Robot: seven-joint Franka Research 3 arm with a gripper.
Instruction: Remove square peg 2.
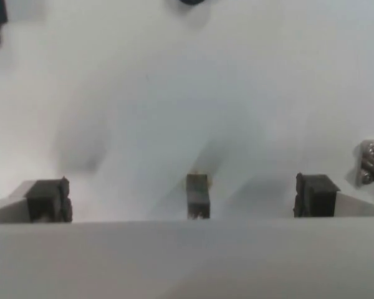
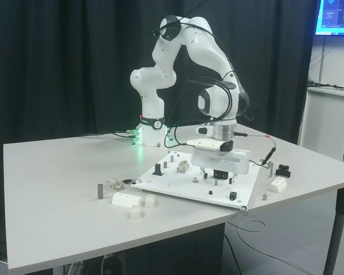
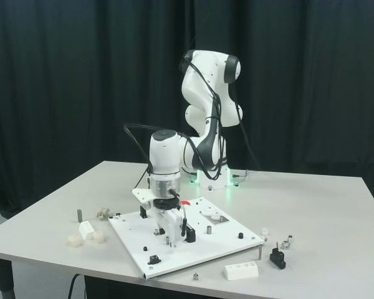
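In the wrist view, a small grey square peg (image 1: 197,195) stands upright on the white board (image 1: 174,93). My gripper (image 1: 182,198) is open and low over the board, one black fingertip (image 1: 48,199) on each side of the peg and well apart from it. The first room view shows the gripper (image 2: 216,175) down at the board (image 2: 172,186) near its front edge, with the peg (image 2: 216,183) just under it. From the second room view, the gripper (image 3: 167,229) hangs over the board (image 3: 199,246), and the peg is hard to make out.
Other small pegs and black parts (image 2: 158,169) stand on the board. A shiny metal part (image 1: 373,162) lies close beside one finger. Off the board are a grey peg (image 2: 98,191), white blocks (image 2: 126,199) (image 2: 277,184) and a black part (image 3: 277,257).
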